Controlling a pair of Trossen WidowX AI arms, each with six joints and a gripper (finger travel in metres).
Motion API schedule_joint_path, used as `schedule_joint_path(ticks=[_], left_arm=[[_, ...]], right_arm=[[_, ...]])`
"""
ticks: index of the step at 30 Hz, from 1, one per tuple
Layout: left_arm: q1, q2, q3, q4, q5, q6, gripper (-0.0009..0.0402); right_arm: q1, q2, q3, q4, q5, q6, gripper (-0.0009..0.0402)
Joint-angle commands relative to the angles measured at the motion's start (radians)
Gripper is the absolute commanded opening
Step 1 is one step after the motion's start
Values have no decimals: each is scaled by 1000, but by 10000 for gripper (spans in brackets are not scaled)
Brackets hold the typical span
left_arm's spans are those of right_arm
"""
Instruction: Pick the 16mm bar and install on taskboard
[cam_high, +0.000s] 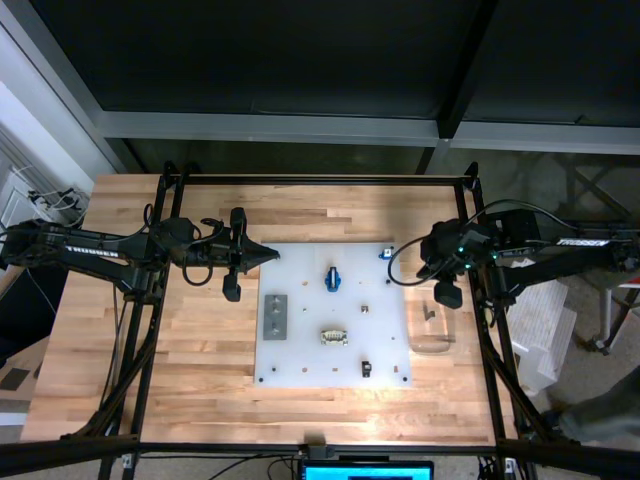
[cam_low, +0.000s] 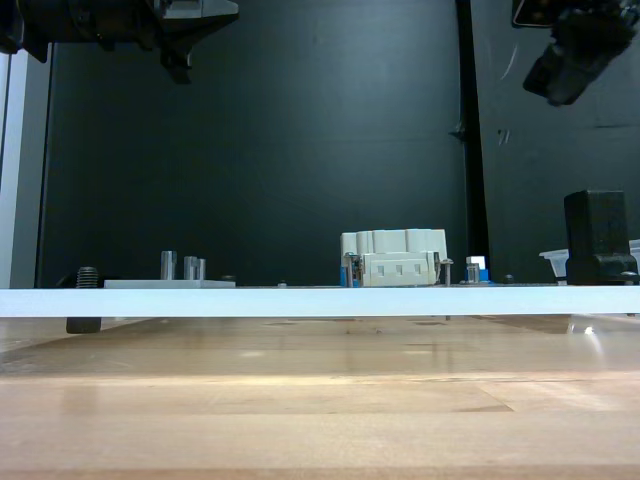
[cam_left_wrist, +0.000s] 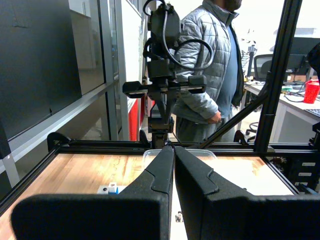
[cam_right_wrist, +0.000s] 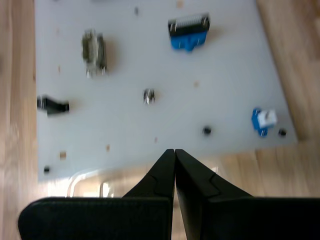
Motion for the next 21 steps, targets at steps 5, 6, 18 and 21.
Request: schedule_joint_path(ticks=[5,6,18,21], left_arm=[[0,0,0,0,0,0,1],[0,0,0,0,0,0,1],[0,0,0,0,0,0,1],[0,0,0,0,0,0,1]], right_arm=[[68,30,6,-142,22,48,0],[79,34,6,-158,22,57,0],[235,127,-13,-222,74,126,15],[257,158,-24,-222,74,143,48]])
